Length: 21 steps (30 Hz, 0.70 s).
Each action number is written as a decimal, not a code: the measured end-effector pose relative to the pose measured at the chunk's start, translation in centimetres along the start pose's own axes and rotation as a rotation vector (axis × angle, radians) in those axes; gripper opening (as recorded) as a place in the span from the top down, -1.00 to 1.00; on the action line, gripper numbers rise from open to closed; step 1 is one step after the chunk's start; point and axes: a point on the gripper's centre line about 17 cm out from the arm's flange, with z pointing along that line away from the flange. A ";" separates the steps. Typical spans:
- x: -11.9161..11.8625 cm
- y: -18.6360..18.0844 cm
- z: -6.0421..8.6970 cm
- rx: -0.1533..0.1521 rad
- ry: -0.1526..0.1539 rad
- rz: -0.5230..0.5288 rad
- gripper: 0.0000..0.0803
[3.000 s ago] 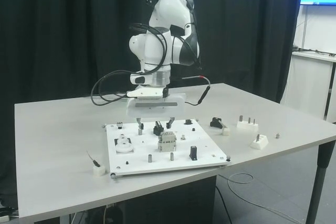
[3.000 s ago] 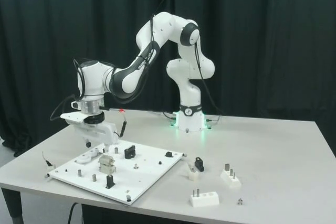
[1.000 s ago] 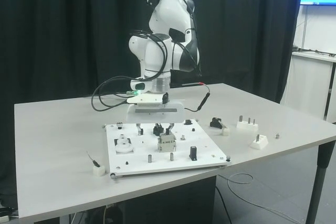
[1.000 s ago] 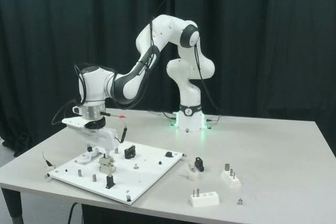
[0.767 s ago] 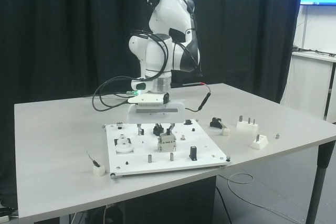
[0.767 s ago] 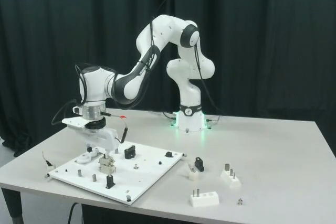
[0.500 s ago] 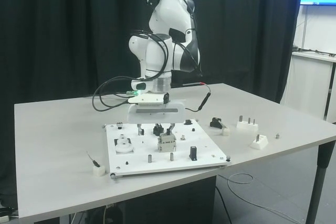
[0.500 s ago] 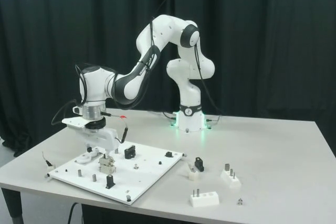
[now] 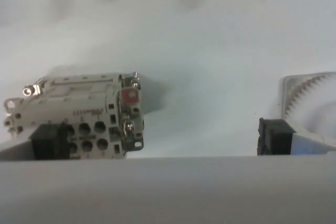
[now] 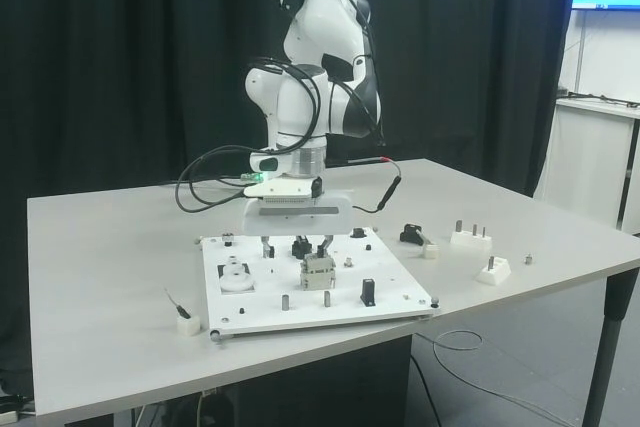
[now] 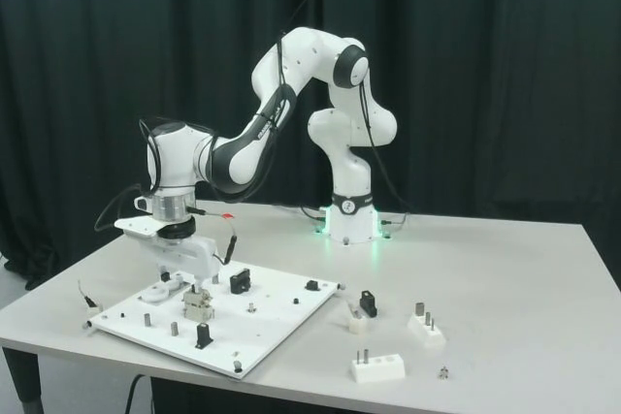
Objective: Insert waterproof.
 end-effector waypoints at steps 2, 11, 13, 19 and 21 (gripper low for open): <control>0.0 0.0 0.0 0.000 0.000 0.000 -0.99; -0.3 -0.2 0.9 -0.001 0.005 0.001 -0.99; -0.4 -0.1 0.9 0.000 0.007 0.002 -0.99; -0.2 0.0 0.7 -0.007 0.014 -0.014 -0.99; -0.1 0.2 0.6 -0.011 0.018 -0.017 -0.99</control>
